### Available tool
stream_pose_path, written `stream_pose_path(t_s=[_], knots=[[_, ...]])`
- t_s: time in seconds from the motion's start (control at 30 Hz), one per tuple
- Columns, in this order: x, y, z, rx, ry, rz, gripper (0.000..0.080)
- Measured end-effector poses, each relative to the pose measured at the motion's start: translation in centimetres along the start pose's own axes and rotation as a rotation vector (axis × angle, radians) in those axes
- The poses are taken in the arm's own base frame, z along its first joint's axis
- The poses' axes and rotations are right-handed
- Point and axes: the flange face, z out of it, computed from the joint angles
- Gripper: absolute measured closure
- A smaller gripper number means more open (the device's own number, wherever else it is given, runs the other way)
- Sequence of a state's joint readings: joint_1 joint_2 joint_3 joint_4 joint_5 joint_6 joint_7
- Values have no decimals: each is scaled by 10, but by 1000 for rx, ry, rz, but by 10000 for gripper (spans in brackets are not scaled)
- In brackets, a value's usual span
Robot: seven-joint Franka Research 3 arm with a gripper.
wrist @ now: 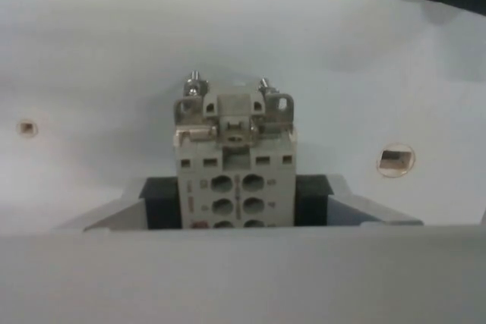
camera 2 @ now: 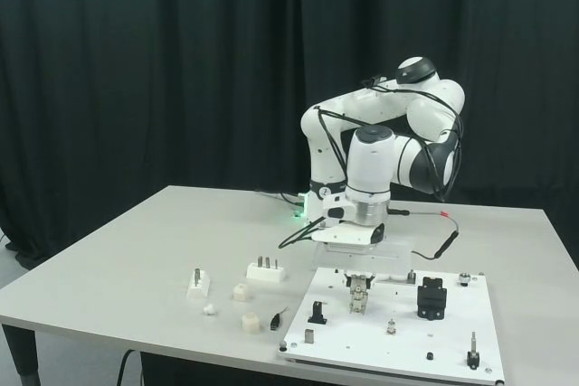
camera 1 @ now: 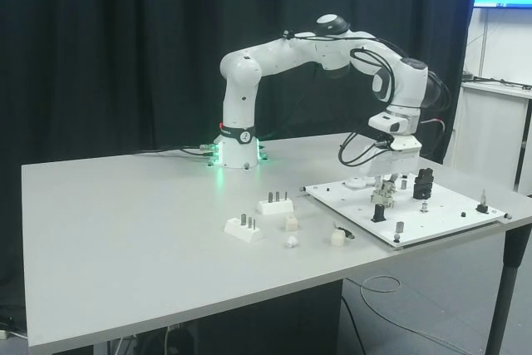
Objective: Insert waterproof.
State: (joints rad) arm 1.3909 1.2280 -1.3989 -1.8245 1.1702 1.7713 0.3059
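The waterproof connector [wrist: 235, 165] is a grey block with round sockets and a metal latch with two screws on top. My gripper [wrist: 237, 202] is shut on it, with black pads [wrist: 161, 202] pressed against both of its sides. In the room views the gripper [camera 1: 385, 191] [camera 2: 359, 294] hangs low over the near-left part of the white board [camera 1: 440, 214] [camera 2: 434, 336], fingers pointing down, with the connector [camera 2: 359, 299] between them. I cannot tell whether the connector touches the board.
On the board stand a black fixture [camera 1: 424, 183] [camera 2: 431, 298], a small black bracket [camera 1: 379, 213] [camera 2: 317, 313] and several small posts. White pin blocks [camera 1: 243, 227] [camera 1: 276, 204] and small white parts lie on the grey table [camera 1: 125, 222] left of the board. The board has holes [wrist: 396, 159].
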Motion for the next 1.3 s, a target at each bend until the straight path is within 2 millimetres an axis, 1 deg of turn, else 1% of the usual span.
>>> stream_pose_path(t_s=[0.6,1.3], knots=[[0,5,1,25,-16,20,493],[-3,5,2,37,9,21,493]])
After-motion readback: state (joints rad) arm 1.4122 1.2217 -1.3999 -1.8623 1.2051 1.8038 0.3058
